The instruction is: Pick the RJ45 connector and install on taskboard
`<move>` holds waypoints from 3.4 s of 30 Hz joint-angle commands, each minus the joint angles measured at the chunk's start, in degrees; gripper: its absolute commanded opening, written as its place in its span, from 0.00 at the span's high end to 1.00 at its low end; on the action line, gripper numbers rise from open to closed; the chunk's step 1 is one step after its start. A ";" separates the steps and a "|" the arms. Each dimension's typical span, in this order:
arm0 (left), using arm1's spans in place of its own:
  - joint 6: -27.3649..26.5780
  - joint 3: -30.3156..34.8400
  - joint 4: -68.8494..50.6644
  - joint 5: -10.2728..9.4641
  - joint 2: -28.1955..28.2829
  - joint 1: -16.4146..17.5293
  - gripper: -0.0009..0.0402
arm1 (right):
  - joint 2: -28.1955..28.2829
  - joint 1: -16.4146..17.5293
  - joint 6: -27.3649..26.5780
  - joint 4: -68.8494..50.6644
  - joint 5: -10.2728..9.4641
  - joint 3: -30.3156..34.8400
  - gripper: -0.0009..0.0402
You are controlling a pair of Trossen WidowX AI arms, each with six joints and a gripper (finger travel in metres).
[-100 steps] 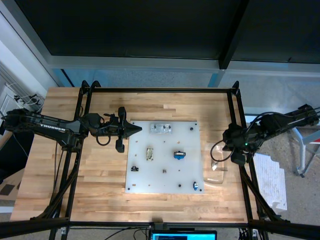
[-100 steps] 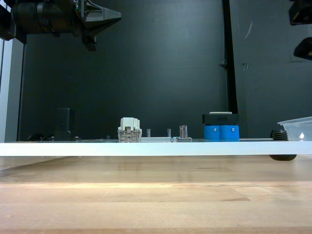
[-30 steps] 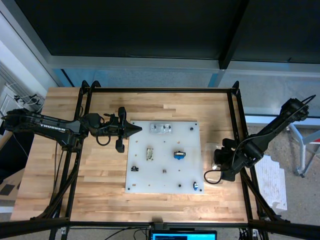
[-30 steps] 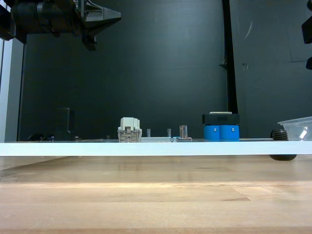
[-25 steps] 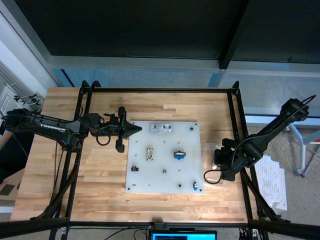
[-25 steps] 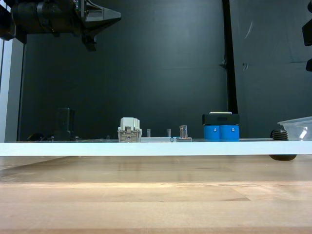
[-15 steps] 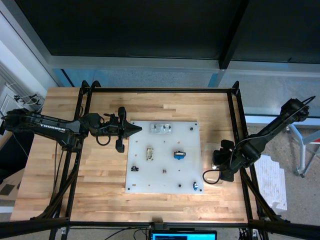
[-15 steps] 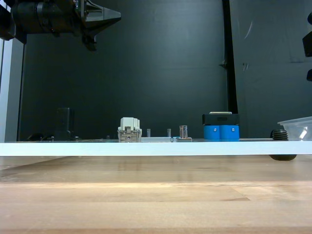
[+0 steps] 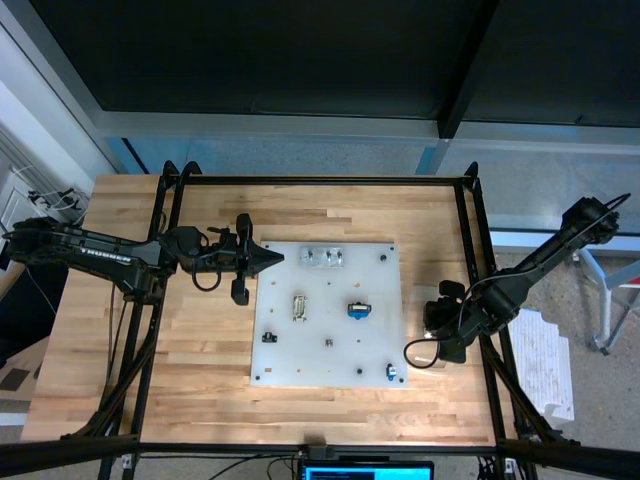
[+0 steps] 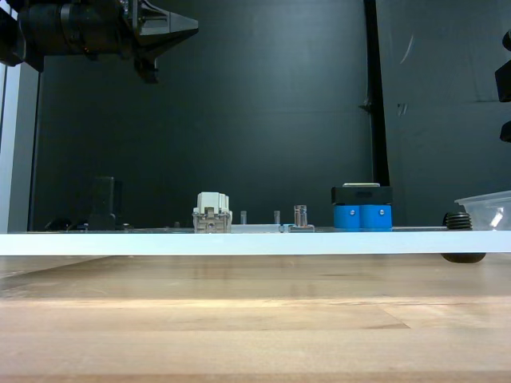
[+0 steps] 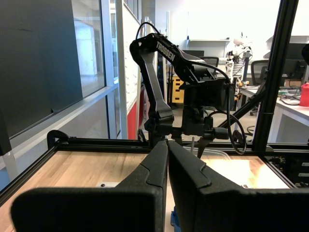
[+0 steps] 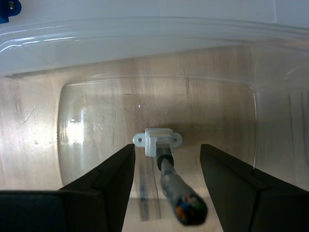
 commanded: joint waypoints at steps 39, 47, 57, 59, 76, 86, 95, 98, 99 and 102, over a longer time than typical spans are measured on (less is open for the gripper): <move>0.02 0.02 0.02 0.00 0.02 0.00 0.98 | -0.83 0.00 -0.68 0.96 -0.57 -0.48 0.98; 0.02 0.02 0.02 0.00 0.02 0.00 0.98 | -1.66 0.00 -0.85 -2.38 -1.18 1.86 0.98; 0.02 0.02 0.02 0.00 0.02 0.02 0.98 | -1.68 0.00 -1.22 -7.98 -1.11 7.85 0.98; 0.00 0.02 0.02 0.00 0.02 0.00 0.98 | -1.68 0.00 -1.22 -9.53 -1.09 9.20 0.98; 0.00 0.02 0.02 0.00 0.02 0.00 0.98 | 1.31 0.02 -2.12 -10.86 -1.53 15.06 0.98; 0.00 0.02 0.02 0.00 0.02 0.00 0.98 | 9.57 0.00 -1.57 -8.17 -1.66 21.00 0.98; 0.02 0.02 0.02 0.00 0.02 0.02 0.98 | 15.52 0.07 -0.72 -5.07 -1.73 24.11 0.98; 0.00 0.02 0.02 0.00 0.02 0.00 0.98 | 17.18 0.07 -0.85 -3.58 -1.70 25.05 0.98; 0.00 0.02 0.02 0.00 0.02 0.02 0.98 | 17.88 0.09 -0.87 -3.48 -1.68 25.51 0.98; 0.02 0.02 0.02 0.00 0.02 0.00 0.98 | 19.69 0.20 -1.97 -3.37 -1.68 26.80 0.98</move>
